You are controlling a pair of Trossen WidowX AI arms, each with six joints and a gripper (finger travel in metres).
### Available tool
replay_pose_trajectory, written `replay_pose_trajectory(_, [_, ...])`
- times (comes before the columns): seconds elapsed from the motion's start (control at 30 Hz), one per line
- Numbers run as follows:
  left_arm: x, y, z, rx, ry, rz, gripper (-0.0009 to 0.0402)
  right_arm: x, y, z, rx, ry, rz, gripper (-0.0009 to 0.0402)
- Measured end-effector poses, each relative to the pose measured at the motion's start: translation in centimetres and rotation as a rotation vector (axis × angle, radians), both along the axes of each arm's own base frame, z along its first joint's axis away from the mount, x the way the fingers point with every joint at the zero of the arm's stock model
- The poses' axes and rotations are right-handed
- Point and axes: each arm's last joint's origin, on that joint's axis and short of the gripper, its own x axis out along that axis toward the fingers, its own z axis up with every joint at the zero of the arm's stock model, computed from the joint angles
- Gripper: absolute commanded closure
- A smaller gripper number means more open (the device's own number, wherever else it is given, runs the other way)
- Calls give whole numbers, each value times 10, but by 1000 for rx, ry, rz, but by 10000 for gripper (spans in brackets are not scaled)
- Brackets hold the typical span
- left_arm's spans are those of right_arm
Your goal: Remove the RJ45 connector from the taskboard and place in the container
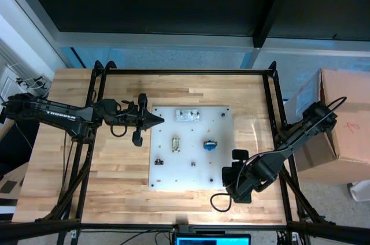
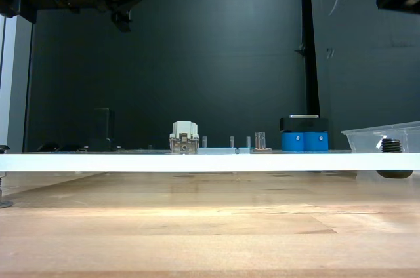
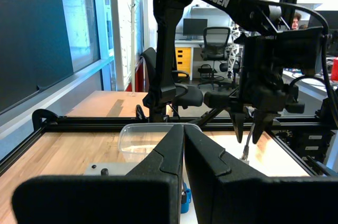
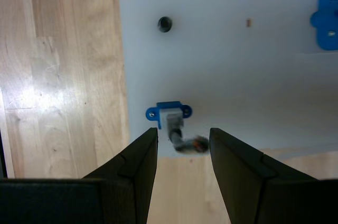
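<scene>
- Left tool, fingers together, hangs at the taskboard's 9 o'clock edge.
- Right tool, fingers apart, hovers at 5 o'clock over the seated RJ45 connector, which the high view hides.
- Container at 3 o'clock is cut off.

The worktop is light butcher-block wood enclosed by a black extrusion frame. A dark panel stands behind it, and a cardboard box stands off its right edge. The left wrist view shows a daylit office beyond, with tall windows along one side, black office chairs, a monitor and what appears to be a yellow drawer cabinet.
</scene>
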Motion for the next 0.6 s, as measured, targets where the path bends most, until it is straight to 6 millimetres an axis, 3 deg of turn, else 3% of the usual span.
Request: replay_pose_trajectory(0.6, [0,0,0,0,0,0,393,1,1,-26,47,-48,0,269])
